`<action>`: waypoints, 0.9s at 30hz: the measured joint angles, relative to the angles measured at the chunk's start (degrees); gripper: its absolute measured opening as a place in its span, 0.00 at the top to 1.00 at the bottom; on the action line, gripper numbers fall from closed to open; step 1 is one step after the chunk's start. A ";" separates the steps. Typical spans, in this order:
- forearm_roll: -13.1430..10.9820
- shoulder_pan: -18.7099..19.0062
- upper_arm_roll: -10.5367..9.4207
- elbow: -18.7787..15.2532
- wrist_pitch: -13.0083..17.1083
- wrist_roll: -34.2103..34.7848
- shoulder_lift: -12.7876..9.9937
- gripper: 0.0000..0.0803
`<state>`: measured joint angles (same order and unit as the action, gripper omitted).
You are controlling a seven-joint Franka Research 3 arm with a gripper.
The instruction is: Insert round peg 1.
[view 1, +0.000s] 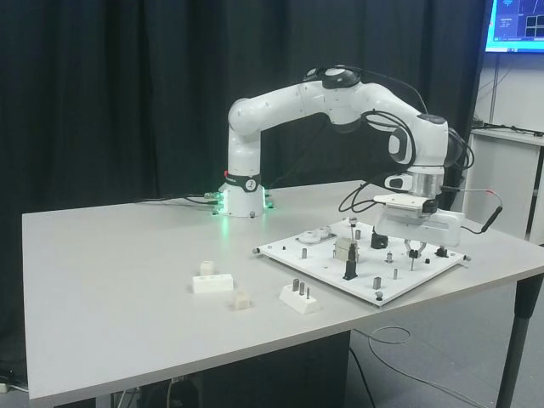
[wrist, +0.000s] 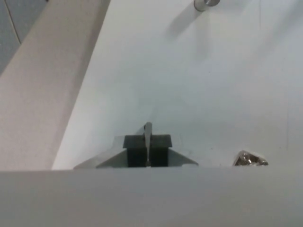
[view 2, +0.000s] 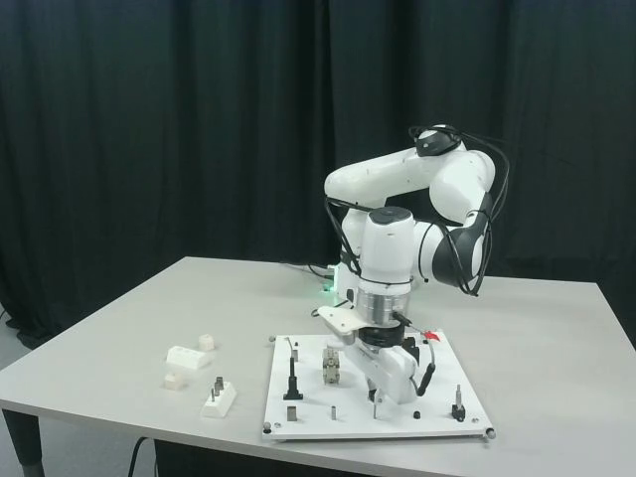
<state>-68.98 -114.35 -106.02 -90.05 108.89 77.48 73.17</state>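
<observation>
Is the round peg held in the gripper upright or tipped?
Upright. In the wrist view the round peg stands straight between the black fingers; in the first room view it hangs vertical under the gripper, over the white board.

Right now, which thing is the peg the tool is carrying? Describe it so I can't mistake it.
Start at the white board on the grey table, then find the tool above its far right side. The round peg is the thin grey pin pinched upright between the black fingers; neighbouring pins stand in the board.
</observation>
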 joint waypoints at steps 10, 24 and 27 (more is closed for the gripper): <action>0.00 0.00 -0.12 -0.07 0.69 1.09 0.01 0.98; 0.00 0.14 -0.14 -0.08 0.79 1.31 0.01 0.98; 0.00 0.17 -0.14 -0.09 0.77 1.31 0.00 0.98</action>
<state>-68.99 -114.18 -106.16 -90.14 109.66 78.79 73.17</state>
